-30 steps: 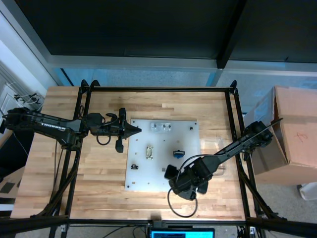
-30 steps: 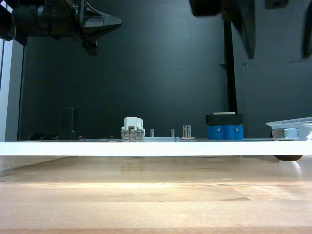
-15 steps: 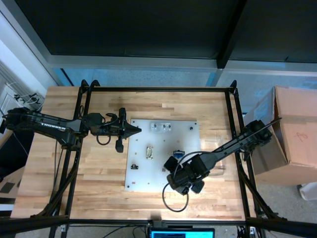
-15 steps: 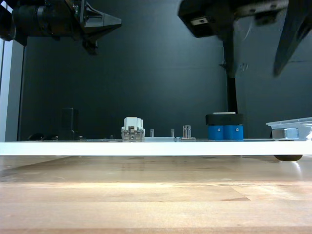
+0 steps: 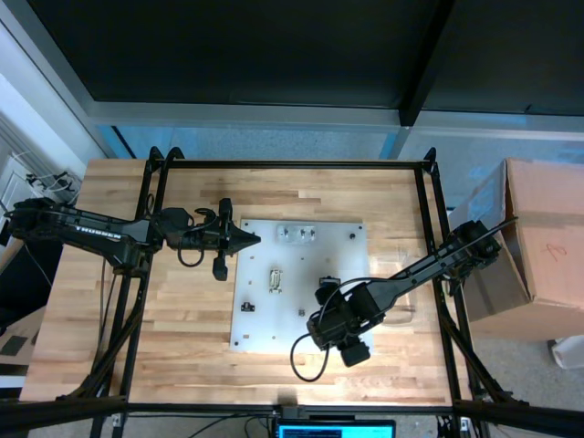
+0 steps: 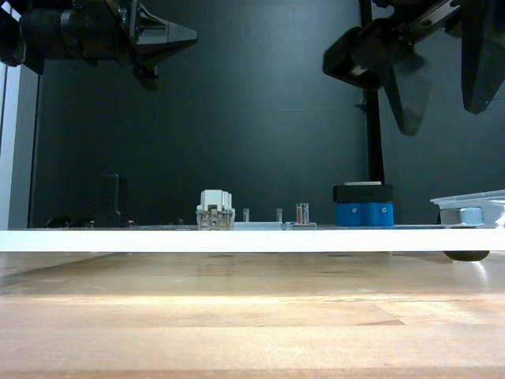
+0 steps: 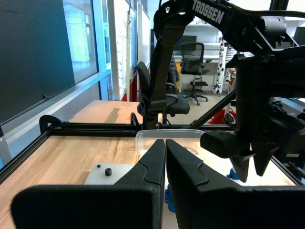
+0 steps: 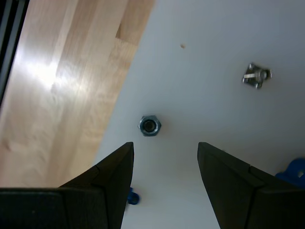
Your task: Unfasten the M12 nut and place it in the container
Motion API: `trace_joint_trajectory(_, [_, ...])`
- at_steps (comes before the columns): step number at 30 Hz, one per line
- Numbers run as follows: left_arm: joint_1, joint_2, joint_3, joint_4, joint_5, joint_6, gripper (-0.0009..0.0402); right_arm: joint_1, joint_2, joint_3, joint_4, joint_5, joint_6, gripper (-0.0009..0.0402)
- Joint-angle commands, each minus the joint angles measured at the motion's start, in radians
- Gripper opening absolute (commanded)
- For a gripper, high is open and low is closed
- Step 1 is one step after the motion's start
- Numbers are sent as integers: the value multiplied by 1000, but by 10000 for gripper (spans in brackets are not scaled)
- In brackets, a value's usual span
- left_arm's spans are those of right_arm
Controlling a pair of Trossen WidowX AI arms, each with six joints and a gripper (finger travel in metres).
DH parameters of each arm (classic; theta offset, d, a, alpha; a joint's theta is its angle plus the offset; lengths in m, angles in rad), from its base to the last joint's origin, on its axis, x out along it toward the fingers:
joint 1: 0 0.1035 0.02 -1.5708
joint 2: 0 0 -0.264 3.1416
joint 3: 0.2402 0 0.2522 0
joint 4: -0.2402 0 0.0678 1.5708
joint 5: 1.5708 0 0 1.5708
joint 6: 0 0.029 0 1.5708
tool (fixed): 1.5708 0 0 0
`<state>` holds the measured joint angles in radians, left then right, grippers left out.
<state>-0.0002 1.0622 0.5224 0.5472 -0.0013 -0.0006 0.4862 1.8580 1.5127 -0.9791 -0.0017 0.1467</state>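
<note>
Nut (image 8: 150,125) sits beneath spread right claw (image 8: 164,144), far from left claw (image 7: 165,141).

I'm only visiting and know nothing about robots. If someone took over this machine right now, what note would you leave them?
Left tool: shut, empty, raised over the white board's left edge.
Right tool: open, empty, hanging above the M12 nut.
Nut: on its stud near the board's edge, not in the clear container.
Done: nothing visibly finished; whether the nut is loosened cannot be told.
Left: unscrew the nut, lift it off, put it in the container.
</note>
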Motion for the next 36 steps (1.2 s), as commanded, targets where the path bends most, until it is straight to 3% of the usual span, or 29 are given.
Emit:
trace_joint_trajectory(1, [0,0,0,0,0,0,0,1,1,0,-7,1,146,185])
trace_joint_trajectory(4, [0,0,0,0,0,0,0,2,0,6,8,29,229,185])
trace_joint_trajectory(12, [0,0,0,0,0,0,0,29,1,6,6,24,446,170])
trace_joint_trajectory(15, [0,0,0,0,0,0,0,35,11,11,5,-11,509,124])
trace_joint_trajectory(21, [0,0,0,1,0,0,0,50,51,12,10,-77,537,-6])
trace_joint_trajectory(25, [0,0,0,0,0,0,0,53,83,12,42,-82,506,5])
trace_joint_trajectory(28, [0,0,0,0,0,0,0,54,105,6,60,-123,457,1])
trace_joint_trajectory(36, [0,0,0,0,0,0,0,53,119,-35,91,-122,428,0])
